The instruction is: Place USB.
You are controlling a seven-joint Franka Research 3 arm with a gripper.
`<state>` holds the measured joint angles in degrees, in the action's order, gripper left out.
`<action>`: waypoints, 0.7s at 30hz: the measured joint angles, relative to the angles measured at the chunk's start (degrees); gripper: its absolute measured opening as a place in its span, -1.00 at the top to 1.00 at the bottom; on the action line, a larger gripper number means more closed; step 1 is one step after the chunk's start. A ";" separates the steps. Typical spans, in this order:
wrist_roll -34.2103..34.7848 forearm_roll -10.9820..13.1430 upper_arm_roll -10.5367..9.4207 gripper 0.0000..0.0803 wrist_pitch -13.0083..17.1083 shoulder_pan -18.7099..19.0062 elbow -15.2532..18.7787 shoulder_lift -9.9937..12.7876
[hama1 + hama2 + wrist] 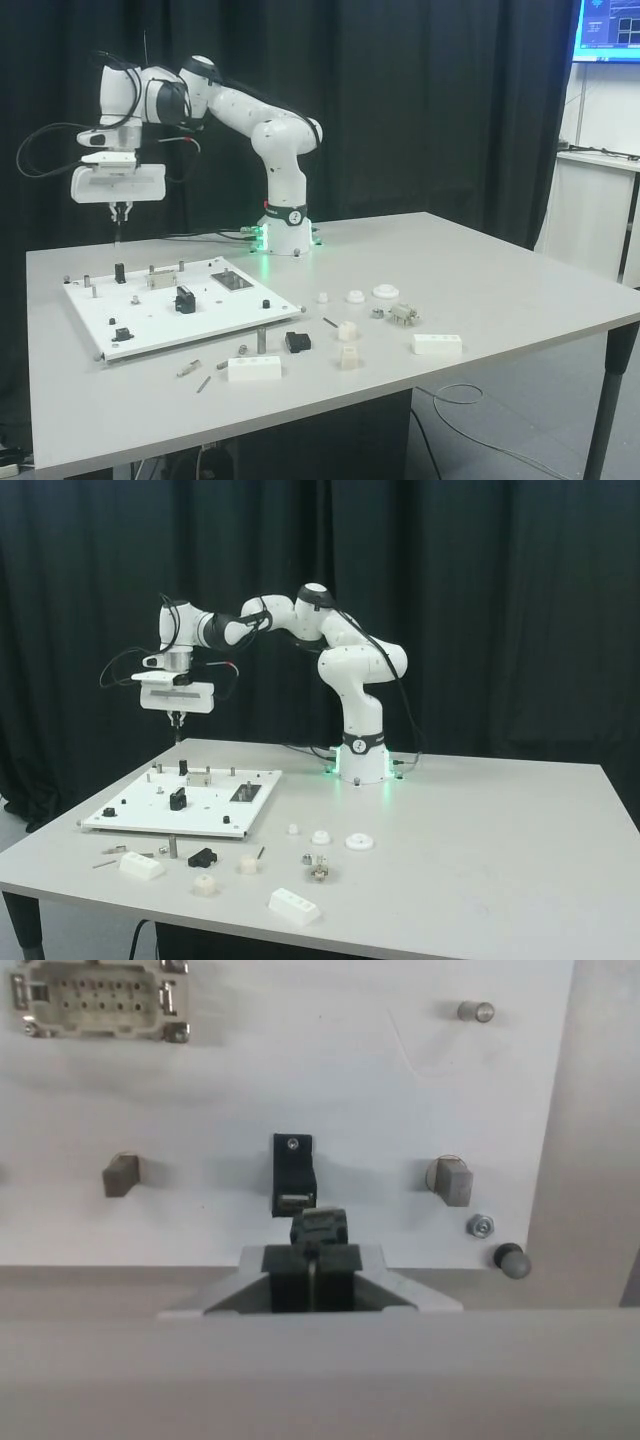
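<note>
Gripper (121, 212) hangs in the air over the far left corner of the white board (170, 320), well clear of it. Jaws are closed on a small black USB plug (318, 1228); in the wrist view the fingers (290, 1278) pinch it with almost no gap and the plug sticks out past the tips. Just beyond the plug in that view is the black USB socket block (292, 1173), standing upright on the board, metal port facing the camera. Plug looks roughly lined up with the socket but still apart from it, so my read: pick is done, carry is mostly done, descent and insertion are left. Either side of the socket sit two grey pegs (122, 1175), and a multi-pin connector housing (100, 998) is farther across the board. From the first room view, moving right from the board: loose bits on the grey table (520, 280) just off the board's near edge, a black piece (297, 342) and a white block (254, 369), then white round parts and another white block (436, 345) farther right. Arm base (283, 232) with green light is behind the board's right side. Can't tell plug orientation against the port from here.
</note>
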<state>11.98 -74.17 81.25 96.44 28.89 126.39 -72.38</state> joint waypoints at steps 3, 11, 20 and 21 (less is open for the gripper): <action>0.16 0.35 -0.53 0.97 -0.36 0.00 0.00 0.10; 0.27 0.50 -0.78 0.97 -0.45 0.02 0.00 0.38; 0.38 0.51 -0.78 0.97 -0.45 0.11 0.00 0.38; 0.48 0.51 -0.78 0.97 -0.45 0.13 0.00 0.38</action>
<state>12.46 -73.66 80.47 95.99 29.01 126.39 -72.00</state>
